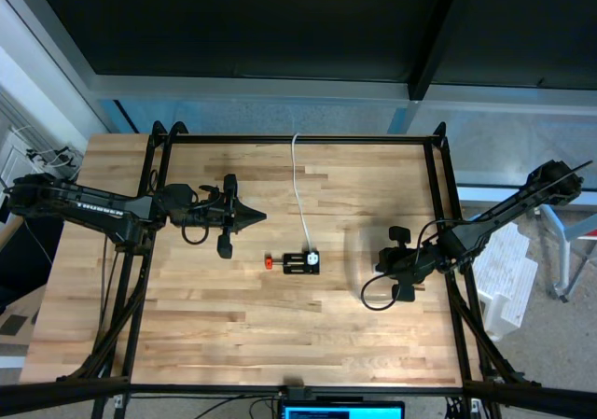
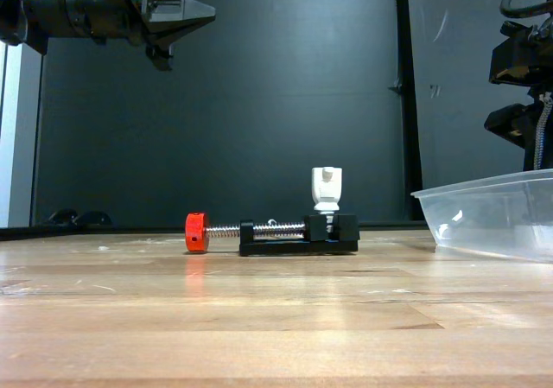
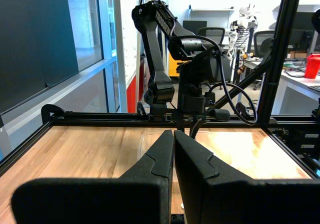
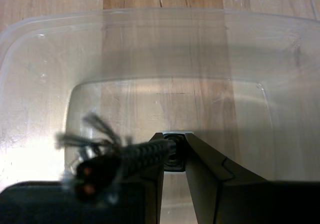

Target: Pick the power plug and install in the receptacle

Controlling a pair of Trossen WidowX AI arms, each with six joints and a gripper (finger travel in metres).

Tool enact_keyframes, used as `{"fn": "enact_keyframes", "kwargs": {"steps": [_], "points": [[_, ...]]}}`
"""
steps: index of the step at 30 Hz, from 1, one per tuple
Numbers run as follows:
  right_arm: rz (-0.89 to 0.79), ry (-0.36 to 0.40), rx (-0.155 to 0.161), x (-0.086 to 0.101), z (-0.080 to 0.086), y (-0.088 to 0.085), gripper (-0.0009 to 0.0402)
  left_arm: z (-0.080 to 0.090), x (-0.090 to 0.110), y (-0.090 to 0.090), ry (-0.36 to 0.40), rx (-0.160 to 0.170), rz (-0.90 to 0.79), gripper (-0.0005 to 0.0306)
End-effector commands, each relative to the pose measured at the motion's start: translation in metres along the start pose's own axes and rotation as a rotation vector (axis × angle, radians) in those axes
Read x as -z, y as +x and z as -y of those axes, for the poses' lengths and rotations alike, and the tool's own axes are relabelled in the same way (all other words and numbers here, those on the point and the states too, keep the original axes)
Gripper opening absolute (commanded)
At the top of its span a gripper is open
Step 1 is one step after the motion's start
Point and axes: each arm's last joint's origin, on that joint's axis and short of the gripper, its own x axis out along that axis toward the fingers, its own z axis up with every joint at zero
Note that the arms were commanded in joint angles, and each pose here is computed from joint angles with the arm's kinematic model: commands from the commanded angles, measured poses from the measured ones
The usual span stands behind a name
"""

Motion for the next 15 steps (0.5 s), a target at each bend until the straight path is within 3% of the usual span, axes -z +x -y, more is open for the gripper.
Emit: {"fn": "enact_keyframes", "kwargs": {"steps": [1,15], "points": [[0.004,0.0,0.001,0.0,0.0,-0.001,0.0009,0.0,0.0,0.0,0.0,0.0,0.0,0.0],[0.037,0.009,-0.013,-0.002,0.004,-0.012,0.0,0.0,0.0,0.0,0.0,0.0,0.0,0.0]]}}
